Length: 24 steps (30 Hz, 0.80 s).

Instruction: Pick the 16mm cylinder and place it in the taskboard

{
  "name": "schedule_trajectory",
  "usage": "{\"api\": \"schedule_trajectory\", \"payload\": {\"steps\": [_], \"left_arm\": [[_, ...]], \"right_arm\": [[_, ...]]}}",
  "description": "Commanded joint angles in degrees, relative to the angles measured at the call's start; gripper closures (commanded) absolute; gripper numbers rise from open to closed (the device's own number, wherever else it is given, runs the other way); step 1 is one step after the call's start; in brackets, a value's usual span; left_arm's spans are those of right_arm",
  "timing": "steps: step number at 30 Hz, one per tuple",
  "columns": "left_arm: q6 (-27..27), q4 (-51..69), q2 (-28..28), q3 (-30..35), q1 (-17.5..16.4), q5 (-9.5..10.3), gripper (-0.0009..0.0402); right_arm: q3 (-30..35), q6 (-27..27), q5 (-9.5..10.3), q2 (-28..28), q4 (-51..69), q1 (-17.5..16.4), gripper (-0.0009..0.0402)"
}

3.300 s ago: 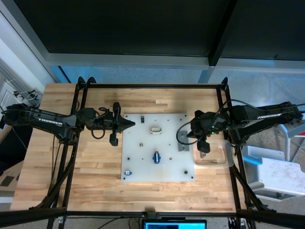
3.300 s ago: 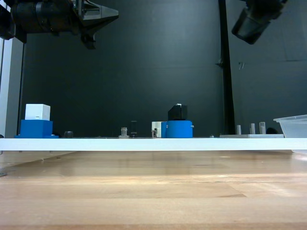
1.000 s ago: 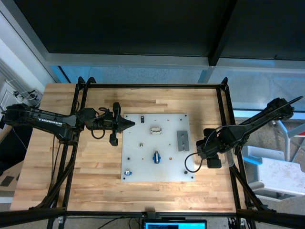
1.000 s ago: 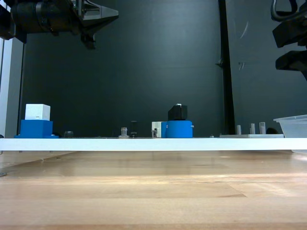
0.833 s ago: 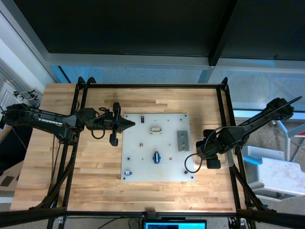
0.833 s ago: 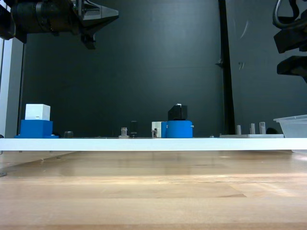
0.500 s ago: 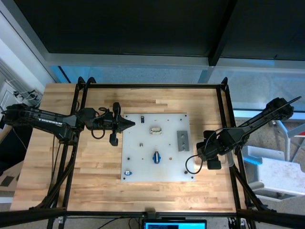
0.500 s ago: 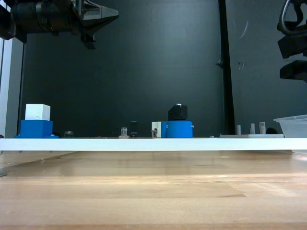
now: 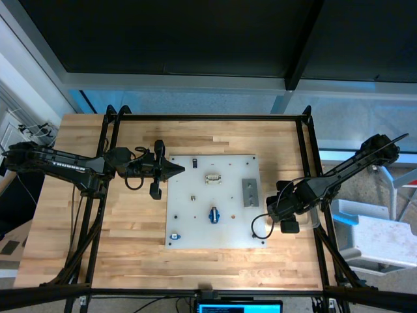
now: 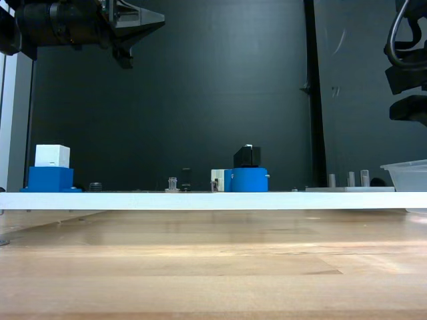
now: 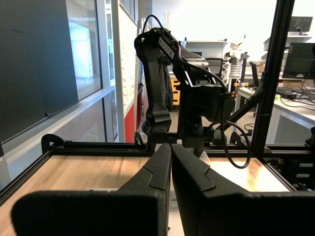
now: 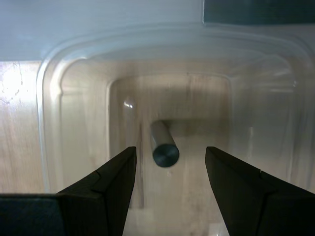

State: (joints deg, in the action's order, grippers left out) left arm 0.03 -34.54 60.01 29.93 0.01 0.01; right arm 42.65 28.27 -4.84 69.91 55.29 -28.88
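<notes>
1. The 16mm cylinder [image 12: 164, 143] lies on its side on the floor of the clear tray [image 12: 49, 98]. One round end face is turned toward the right wrist camera.
2. The right tool [image 12: 170, 151] hangs over the tray with its fingers [image 12: 106, 191] spread apart. One finger stands on each side of the cylinder, and neither touches it.
3. The only writing that can be read is white "TROSSEN" lettering. It runs along the left arm [image 9: 62, 164] in the high view and along a link of the right arm [image 11: 165, 46] in the left wrist view.
4. In the high view the cylinder is hidden. The right arm's wrist covers the tool and most of the tray, which sits just beside the right edge of the taskboard [image 9: 189, 225].
5. In the low view the right tool is cut off at the frame edge and its fingers are out of sight. Only a corner of the tray shows there, and the taskboard appears edge-on as a white strip.
6. The left tool [image 9: 174, 168] hovers high over the taskboard's left edge, well apart from the tray. Its fingers are pressed together on nothing.
7. The wooden table [image 9: 130, 248] carries both board and tray.
</notes>
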Motion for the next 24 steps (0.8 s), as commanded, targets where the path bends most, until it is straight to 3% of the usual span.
{"api": "schedule_trajectory", "payload": {"steps": [1,24], "left_arm": [[0.0,0.0,0.0,0.0,0.0,0.00,0.0393],[0.0,0.0,0.0,0.0,0.0,0.00,0.0393]], "right_arm": [[-0.8,0.3,0.04,0.0,-0.8,0.0,0.0199],[-4.5,1.5,0.42,1.4,-6.5,0.0,0.0199]]}}
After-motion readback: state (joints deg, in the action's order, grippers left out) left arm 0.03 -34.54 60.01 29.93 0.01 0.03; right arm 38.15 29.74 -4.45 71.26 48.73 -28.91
